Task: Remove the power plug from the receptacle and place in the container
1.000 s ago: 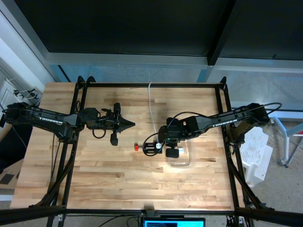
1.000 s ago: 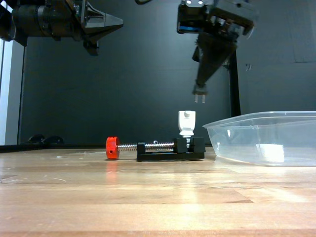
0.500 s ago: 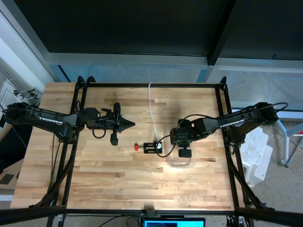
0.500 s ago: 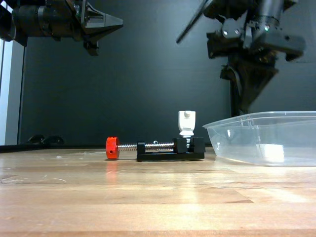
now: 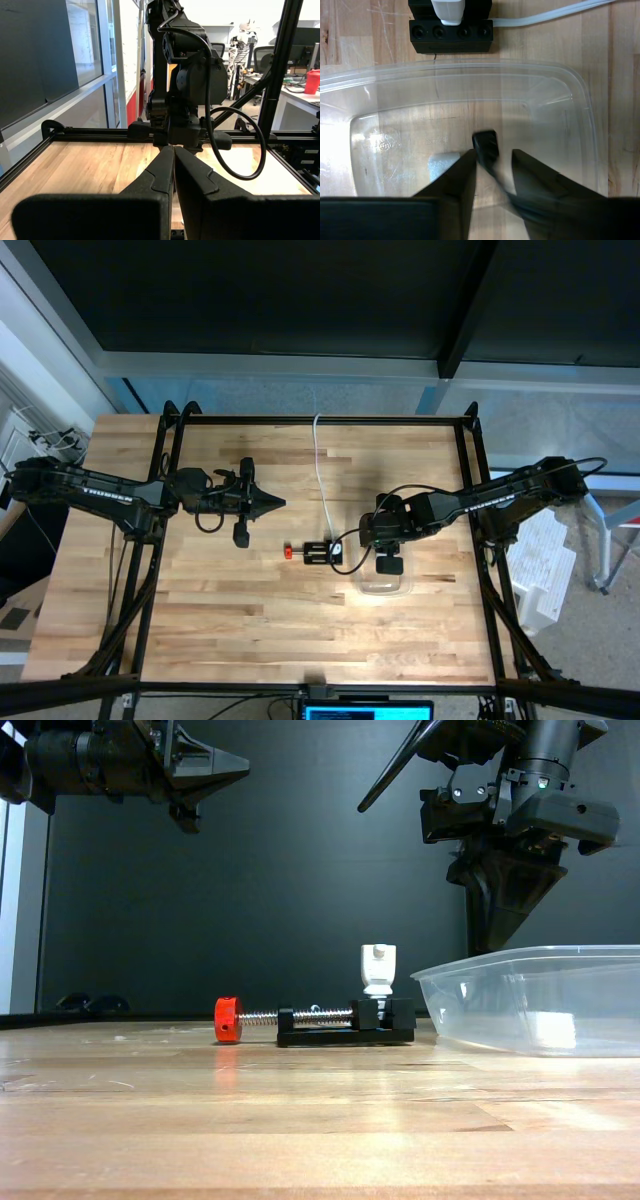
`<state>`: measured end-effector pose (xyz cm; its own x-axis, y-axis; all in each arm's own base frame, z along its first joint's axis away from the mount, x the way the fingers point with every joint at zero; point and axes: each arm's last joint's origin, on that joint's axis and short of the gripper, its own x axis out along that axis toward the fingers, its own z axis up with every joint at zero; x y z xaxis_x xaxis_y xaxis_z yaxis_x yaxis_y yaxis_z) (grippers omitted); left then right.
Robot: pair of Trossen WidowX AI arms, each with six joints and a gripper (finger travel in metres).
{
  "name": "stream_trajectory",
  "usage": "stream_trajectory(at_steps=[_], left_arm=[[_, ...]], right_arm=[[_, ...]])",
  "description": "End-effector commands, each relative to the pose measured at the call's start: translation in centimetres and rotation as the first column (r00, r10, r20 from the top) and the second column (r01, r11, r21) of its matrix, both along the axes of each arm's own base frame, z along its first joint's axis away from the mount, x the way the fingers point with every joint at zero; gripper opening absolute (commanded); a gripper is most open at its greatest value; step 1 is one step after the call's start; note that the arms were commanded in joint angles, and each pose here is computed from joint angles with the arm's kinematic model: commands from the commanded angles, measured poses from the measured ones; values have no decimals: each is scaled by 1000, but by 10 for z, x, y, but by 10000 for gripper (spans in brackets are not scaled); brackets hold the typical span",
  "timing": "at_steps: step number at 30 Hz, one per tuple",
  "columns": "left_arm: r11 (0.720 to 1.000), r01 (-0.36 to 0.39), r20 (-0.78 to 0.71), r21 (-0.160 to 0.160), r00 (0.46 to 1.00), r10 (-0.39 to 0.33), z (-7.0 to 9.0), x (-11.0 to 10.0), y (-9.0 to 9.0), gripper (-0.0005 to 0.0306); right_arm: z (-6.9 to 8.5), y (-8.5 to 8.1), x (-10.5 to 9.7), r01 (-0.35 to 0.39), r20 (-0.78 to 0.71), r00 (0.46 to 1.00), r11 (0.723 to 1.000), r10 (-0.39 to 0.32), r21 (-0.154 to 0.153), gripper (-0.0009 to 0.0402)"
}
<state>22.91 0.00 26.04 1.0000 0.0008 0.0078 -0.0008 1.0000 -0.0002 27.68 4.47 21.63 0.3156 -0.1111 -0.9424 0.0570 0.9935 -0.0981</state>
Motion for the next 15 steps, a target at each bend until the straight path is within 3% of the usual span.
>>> stream_trajectory(at_steps=[1, 8, 15], left_arm=[[1000, 0, 0, 0, 1000, 0, 0, 0, 0, 0], [1000, 0, 0, 0, 1000, 0, 0, 0, 0, 0], [1000, 0, 0, 0, 1000, 0, 0, 0, 0, 0]], right_arm=[[1, 0, 1, 0, 5, 1000, 1000, 0, 1, 151], [6, 0, -2, -2, 16, 1000, 1000, 1, 3, 211], [20, -1, -11, 3, 58, 998, 1000, -4, 15, 229]])
